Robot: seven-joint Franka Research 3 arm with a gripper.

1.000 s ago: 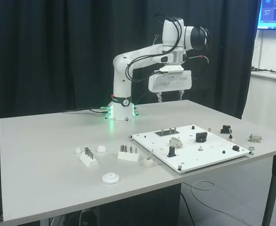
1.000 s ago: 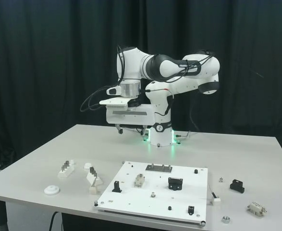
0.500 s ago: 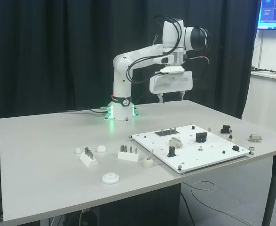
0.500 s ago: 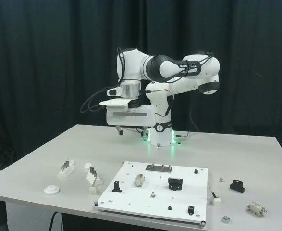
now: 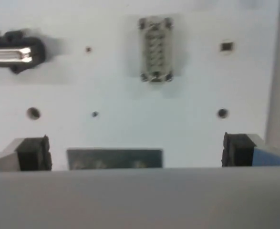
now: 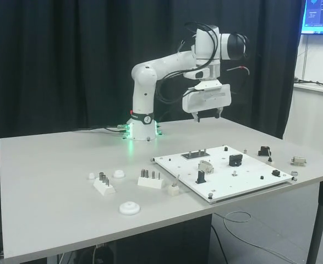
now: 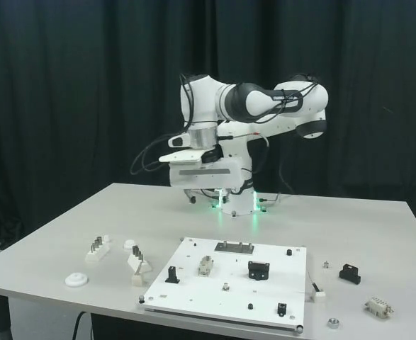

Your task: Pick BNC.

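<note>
Grey table [image 6: 51, 165], black curtain [image 6: 56, 60] behind.

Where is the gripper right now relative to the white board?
In both room views the gripper hangs high above the grey table, between the arm's base and the white board, touching nothing.

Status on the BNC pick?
End effector open, empty, high over table. BNC not picked; can't single it out among board parts. Nothing between end effector and board.

The board's [image 7: 229, 280] small parts are too small to identify.
</note>
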